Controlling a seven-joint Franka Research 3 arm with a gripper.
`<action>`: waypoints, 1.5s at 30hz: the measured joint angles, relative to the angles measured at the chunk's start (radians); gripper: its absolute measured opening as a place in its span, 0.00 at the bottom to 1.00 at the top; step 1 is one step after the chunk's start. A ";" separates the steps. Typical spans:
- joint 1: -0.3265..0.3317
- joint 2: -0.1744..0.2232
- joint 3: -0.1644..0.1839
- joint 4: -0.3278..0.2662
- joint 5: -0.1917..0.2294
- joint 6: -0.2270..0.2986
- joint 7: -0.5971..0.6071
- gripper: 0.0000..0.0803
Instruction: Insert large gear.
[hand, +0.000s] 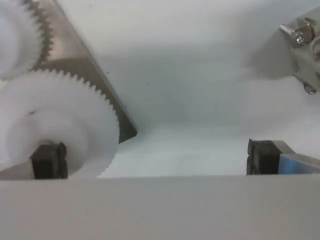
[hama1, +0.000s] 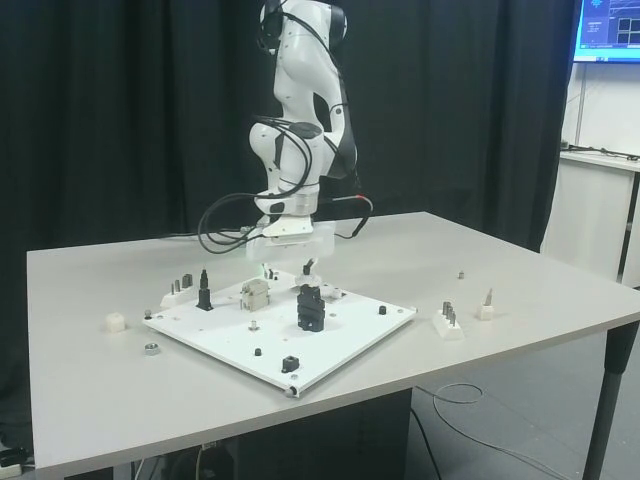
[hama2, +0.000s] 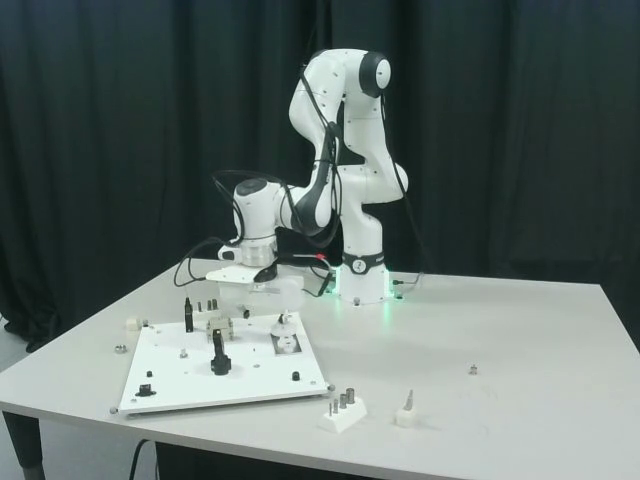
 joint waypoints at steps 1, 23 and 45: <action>0.000 0.000 0.001 0.000 0.000 0.000 0.000 1.00; 0.002 0.050 0.046 -0.002 0.051 0.081 -0.004 1.00; 0.008 -0.001 0.070 0.011 0.054 -0.008 -0.002 1.00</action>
